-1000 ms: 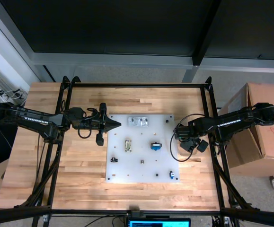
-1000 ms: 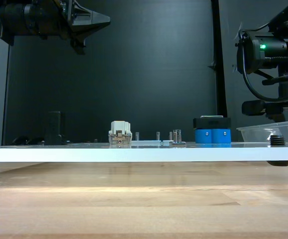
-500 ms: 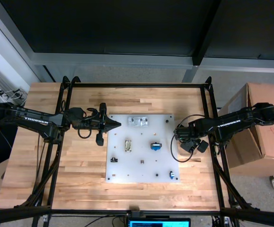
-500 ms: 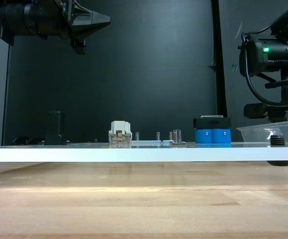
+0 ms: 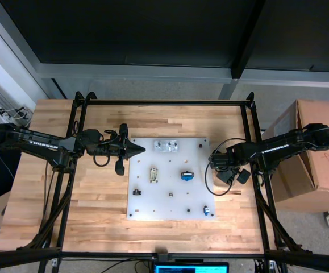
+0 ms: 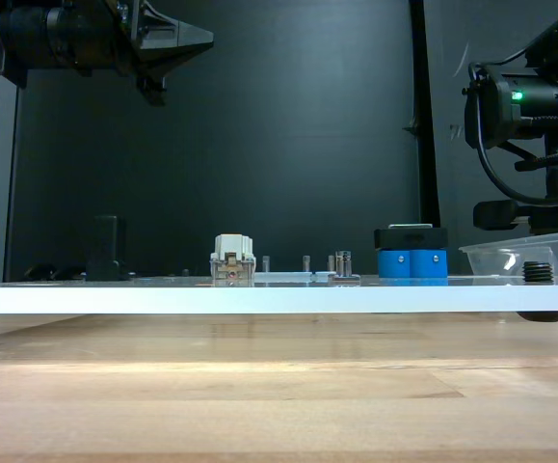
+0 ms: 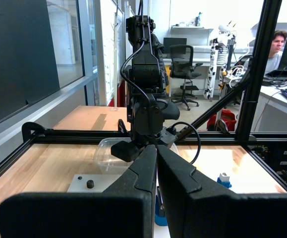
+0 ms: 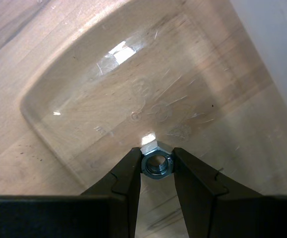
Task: Pick the M12 nut and place it on its threads and fasten
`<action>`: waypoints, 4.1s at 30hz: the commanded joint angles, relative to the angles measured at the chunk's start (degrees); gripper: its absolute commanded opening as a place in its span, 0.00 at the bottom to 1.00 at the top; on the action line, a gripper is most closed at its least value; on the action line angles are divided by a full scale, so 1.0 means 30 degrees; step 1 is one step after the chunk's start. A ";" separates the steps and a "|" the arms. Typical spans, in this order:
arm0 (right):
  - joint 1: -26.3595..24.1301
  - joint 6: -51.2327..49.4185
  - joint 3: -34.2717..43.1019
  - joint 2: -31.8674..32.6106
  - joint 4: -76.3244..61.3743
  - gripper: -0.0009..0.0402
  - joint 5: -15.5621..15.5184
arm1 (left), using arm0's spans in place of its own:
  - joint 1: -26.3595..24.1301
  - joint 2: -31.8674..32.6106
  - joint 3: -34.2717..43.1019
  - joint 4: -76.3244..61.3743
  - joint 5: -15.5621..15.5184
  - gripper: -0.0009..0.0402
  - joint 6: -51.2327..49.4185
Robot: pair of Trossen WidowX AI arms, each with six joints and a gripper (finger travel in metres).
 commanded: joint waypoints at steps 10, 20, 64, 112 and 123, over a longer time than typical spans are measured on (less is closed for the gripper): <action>0.0153 0.0022 0.0845 -0.0255 -0.0925 0.08 0.0029 | 0.0007 0.0000 0.0007 0.0007 0.0000 0.02 0.0007; 0.1800 -0.0073 0.4597 -0.0233 -0.4452 0.06 0.0036 | 0.0007 0.0000 0.0007 0.0007 0.0000 0.02 0.0007; 0.8400 -0.5071 1.9686 1.4120 -0.4983 0.06 0.0372 | 0.0007 0.0000 0.0007 0.0007 0.0000 0.02 0.0007; 0.8437 -0.4357 1.9744 1.5089 -0.4495 0.06 0.0328 | 0.0007 0.0000 0.0007 0.0007 0.0000 0.02 0.0007; 0.8429 -0.3446 1.9416 1.5125 -0.4095 0.06 -0.0270 | 0.0007 0.0000 0.0007 0.0007 0.0000 0.02 0.0007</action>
